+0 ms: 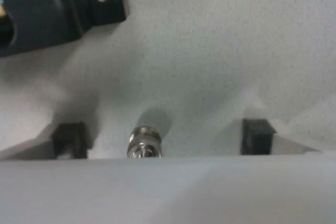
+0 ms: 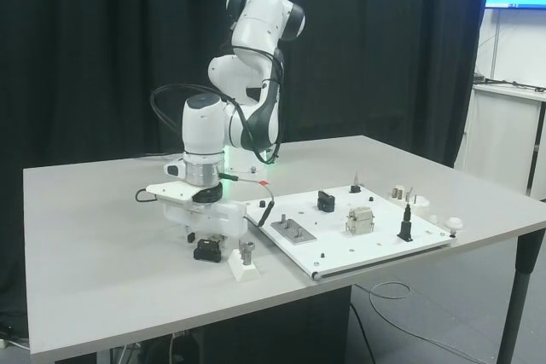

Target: Pick BNC.

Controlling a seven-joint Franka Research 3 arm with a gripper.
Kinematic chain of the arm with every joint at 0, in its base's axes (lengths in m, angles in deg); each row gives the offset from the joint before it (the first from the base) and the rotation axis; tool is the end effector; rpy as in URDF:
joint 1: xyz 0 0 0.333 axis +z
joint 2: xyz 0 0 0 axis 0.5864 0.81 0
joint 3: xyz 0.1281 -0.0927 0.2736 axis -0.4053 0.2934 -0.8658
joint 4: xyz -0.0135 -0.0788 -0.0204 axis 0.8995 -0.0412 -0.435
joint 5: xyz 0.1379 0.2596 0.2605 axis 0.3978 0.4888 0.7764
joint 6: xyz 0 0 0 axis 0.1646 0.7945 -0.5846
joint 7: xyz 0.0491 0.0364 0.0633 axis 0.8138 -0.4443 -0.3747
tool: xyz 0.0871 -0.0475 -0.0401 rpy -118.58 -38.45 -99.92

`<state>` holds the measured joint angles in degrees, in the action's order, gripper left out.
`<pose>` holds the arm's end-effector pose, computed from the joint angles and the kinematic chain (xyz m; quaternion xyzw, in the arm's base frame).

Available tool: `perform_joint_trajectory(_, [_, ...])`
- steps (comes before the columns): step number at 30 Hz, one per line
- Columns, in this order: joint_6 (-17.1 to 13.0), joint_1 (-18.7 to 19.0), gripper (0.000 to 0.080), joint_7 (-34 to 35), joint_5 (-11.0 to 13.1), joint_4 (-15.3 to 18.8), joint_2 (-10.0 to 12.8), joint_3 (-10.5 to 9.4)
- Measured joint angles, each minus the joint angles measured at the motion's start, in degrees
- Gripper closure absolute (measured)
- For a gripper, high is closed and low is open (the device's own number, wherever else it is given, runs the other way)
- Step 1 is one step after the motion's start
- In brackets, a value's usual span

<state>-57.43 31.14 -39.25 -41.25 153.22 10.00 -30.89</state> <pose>0.5294 -0.3388 0.1742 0.6608 -0.7502 -0.0217 0.0109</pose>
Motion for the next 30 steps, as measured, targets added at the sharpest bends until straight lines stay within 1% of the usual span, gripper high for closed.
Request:
perform_joint_trajectory(4, [0.10,0.00,0.0104,-0.05,0.00,0.05,-0.02,0.00])
perform_joint_trajectory(5, [0.13,0.00,0.0268,-0.07,0.00,0.06,-0.03,0.00])
perform_joint_trajectory(13, [0.44,0.01,0.0268,-0.10,0.00,0.24,-0.14,0.00])
perform_joint_trajectory(14, [0.50,0.01,0.0590,-0.10,0.00,0.27,-0.15,0.00])
perform_joint_trajectory(19, [0.69,0.00,0.0590,-0.10,0.00,0.39,-0.26,0.02])
perform_joint_trajectory(20, [0.72,0.00,0.0678,-0.10,0.00,0.42,-0.28,0.02])
perform_joint_trajectory(30, [1.22,0.00,0.0678,-0.09,0.00,0.58,-0.54,0.03])
